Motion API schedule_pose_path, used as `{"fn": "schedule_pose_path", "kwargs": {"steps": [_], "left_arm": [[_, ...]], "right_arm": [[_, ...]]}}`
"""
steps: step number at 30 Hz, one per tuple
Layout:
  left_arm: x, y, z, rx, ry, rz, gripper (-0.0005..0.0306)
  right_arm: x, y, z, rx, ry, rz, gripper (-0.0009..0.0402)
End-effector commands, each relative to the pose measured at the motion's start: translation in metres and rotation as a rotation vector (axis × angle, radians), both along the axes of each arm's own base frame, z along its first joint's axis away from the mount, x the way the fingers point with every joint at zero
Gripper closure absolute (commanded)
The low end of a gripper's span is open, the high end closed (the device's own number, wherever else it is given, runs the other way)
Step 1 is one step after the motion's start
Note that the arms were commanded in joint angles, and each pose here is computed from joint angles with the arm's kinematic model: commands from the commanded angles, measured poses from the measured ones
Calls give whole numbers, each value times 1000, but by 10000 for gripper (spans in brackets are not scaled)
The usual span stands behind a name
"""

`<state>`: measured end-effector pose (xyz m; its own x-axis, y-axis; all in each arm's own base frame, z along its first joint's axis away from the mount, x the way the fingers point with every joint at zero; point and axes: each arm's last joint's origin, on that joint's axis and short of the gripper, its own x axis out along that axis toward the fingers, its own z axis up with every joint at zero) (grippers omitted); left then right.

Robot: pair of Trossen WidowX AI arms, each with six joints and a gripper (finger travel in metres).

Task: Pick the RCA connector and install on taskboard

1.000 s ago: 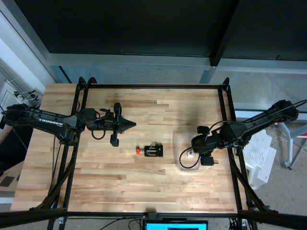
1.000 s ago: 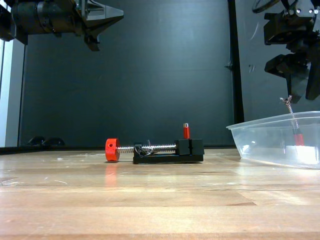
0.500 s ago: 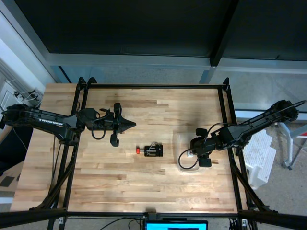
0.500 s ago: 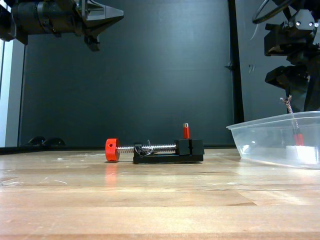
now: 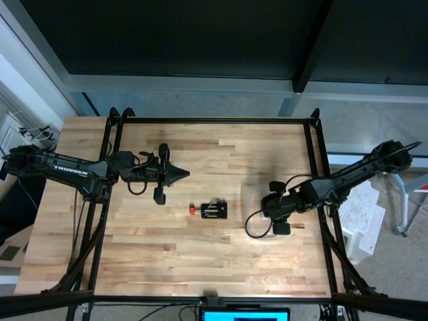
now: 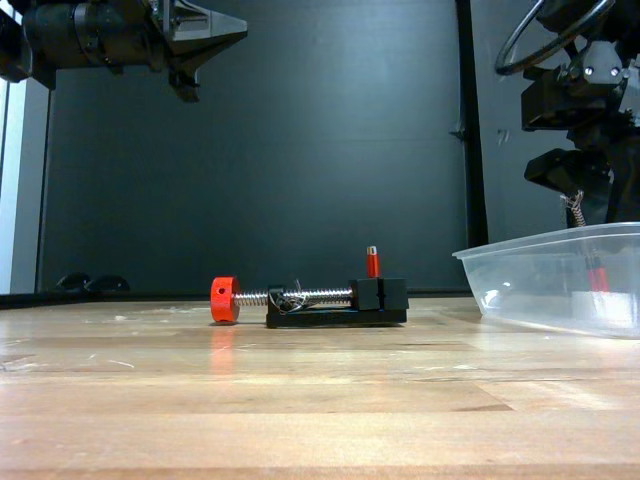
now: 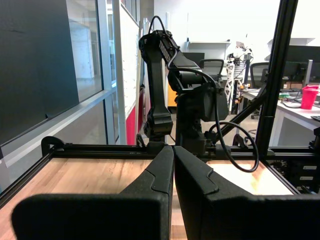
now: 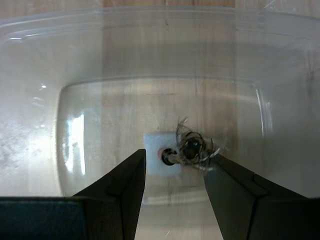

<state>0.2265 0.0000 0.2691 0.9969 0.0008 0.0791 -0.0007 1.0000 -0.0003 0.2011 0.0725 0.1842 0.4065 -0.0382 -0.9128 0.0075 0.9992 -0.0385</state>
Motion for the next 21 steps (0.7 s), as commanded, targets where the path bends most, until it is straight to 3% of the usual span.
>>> {"fn": "schedule_pose_path", "kwargs": {"steps": [1,21], "left_arm": [[0,0,0,0,0,0,300],[0,0,0,0,0,0,300]], "right_arm": [[1,0,-4,0,4,0,240],[7,3,-16,1,29,2,240]]}}
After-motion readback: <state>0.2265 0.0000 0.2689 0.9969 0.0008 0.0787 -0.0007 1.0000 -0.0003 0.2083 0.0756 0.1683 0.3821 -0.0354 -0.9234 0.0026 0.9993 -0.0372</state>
